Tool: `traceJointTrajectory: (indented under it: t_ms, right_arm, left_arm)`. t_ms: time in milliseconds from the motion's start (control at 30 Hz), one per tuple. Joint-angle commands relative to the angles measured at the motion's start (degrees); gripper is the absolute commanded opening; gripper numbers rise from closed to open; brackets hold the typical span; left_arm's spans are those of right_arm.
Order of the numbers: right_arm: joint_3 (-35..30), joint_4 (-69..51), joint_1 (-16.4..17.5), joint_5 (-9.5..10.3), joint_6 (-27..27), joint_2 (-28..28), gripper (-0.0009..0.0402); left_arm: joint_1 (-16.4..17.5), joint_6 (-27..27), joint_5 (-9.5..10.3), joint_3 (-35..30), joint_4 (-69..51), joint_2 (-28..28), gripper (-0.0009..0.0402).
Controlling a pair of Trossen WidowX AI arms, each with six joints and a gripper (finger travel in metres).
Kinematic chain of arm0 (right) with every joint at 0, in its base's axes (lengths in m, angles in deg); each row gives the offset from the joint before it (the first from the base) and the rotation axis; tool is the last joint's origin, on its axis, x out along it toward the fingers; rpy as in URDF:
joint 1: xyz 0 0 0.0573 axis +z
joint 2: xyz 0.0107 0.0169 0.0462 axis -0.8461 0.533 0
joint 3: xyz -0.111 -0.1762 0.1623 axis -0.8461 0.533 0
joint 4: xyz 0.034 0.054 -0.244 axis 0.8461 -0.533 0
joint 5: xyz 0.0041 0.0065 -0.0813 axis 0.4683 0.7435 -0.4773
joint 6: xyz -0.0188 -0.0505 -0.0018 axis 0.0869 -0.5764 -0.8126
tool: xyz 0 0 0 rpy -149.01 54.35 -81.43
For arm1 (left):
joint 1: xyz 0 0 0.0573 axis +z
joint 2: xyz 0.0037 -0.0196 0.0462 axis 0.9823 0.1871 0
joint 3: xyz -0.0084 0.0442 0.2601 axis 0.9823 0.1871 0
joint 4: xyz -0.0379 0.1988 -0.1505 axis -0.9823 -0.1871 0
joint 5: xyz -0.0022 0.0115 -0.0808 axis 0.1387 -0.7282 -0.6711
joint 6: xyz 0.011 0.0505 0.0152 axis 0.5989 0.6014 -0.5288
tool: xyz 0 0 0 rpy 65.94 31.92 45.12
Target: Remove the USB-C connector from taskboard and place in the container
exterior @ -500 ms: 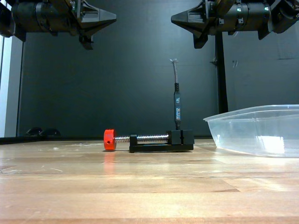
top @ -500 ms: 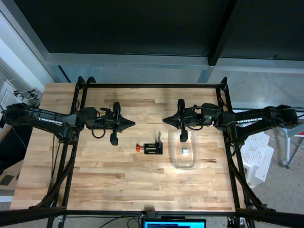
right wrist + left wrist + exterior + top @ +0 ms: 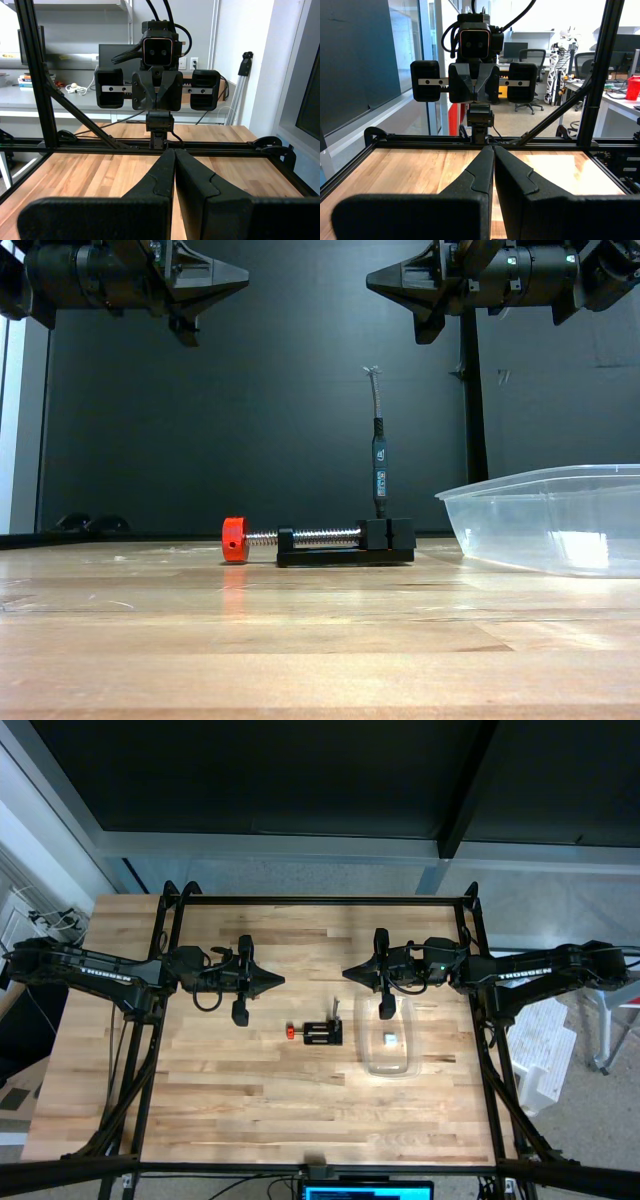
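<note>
nothing has moved since half a second ago: both arms hang high over the table exactly as they did. the left gripper (image 3: 278, 982) sits above the left half and the right gripper (image 3: 348, 973) above the right half, tips facing each other. each wrist view shows its fingers pressed together, clenched on nothing.

the usb-c connector (image 3: 380, 470) stands upright in the jaw end of the taskboard (image 3: 345, 543), whose red-orange knob (image 3: 234, 539) points left. the container (image 3: 545, 515) rests just beside it on the right, with 1 small pale square piece (image 3: 391, 1039) inside.

the connector is a slim, near-black stick with pale markings on its body. a thin grey cable stub (image 3: 375, 395) rises from its top and ends frayed.

it looks very light and rigid in the body. the stub would likely bend, so it is a poor place to grip. the smooth, narrow shell may slip from the pads. i would pinch the dark body across its flat faces, low but clear of the clamp, and pull straight up. the taskboard is small and may lift with it if the clamp holds tight.
</note>
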Motion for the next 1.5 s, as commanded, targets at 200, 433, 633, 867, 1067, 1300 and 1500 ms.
traceJointTrajectory:
  t_ms: [200,433,633,867,1067,1300,1500]
  right_arm:
    - [-3.8,-12.0,0.8,0.90,1.4,0.0,0.0000]
    - [-8.9,-27.9,4.4,0.90,1.0,0.2,0.0000]
    - [-13.0,-41.9,7.2,-3.37,1.4,0.2,0.0000]
    - [-16.6,-53.2,8.0,-5.11,1.8,0.2,0.0000]
    - [-19.9,-60.8,8.2,-7.45,1.6,0.2,0.0000]
    - [-24.0,-69.8,8.8,-7.80,1.6,2.5,0.0000]
    - [-28.3,-75.8,9.9,-7.85,2.4,7.6,0.0000]
  left_arm:
    - [0.0,0.0,0.00,0.0,0.0,0.0,0.0000]
    - [0.0,0.0,0.00,0.0,0.0,0.0,0.0000]
    - [0.0,0.0,0.00,0.0,0.0,0.0,0.0000]
    - [0.0,0.0,0.00,0.0,0.0,0.0,0.0000]
    - [0.0,0.0,0.00,0.0,0.0,0.0,0.0000]
    - [0.0,0.0,0.00,0.0,0.0,0.0,0.0000]
    - [0.0,0.0,0.00,0.0,0.0,0.0,0.0000]
